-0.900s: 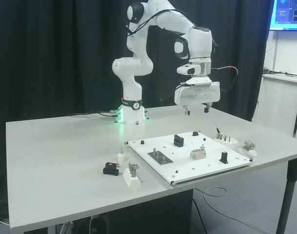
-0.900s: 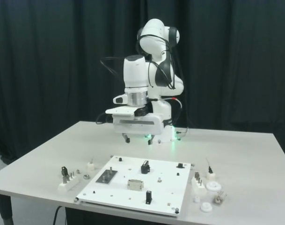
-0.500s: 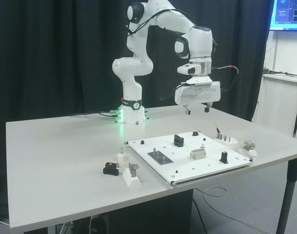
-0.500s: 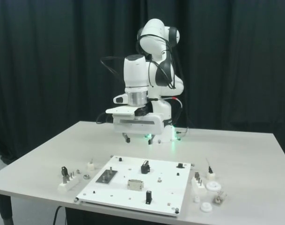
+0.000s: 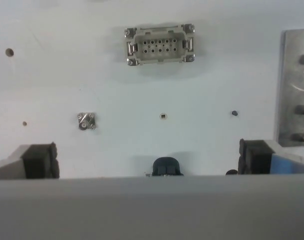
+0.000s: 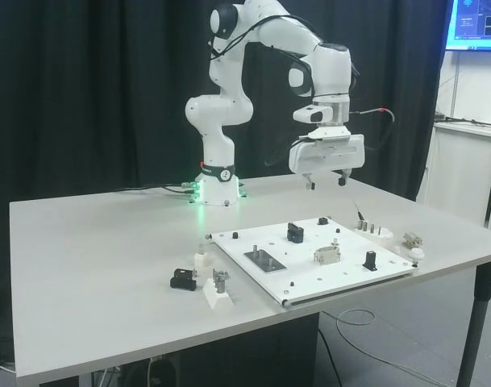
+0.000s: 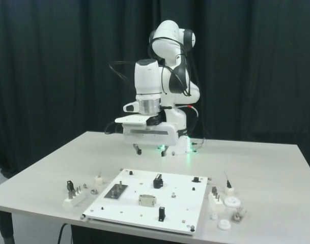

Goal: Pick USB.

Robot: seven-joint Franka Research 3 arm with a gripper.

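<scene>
Overhead, open end effector clears white board

Metal block cut off by edge.

My arm looks like shiny white plastic. The board is smooth and matt. The plug block has metal screws. The black curtain is cloth.

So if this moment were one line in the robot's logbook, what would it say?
task: Pick USB | gripper: open, holding nothing, high above white board | contact: none | grasp: not yet made
</scene>
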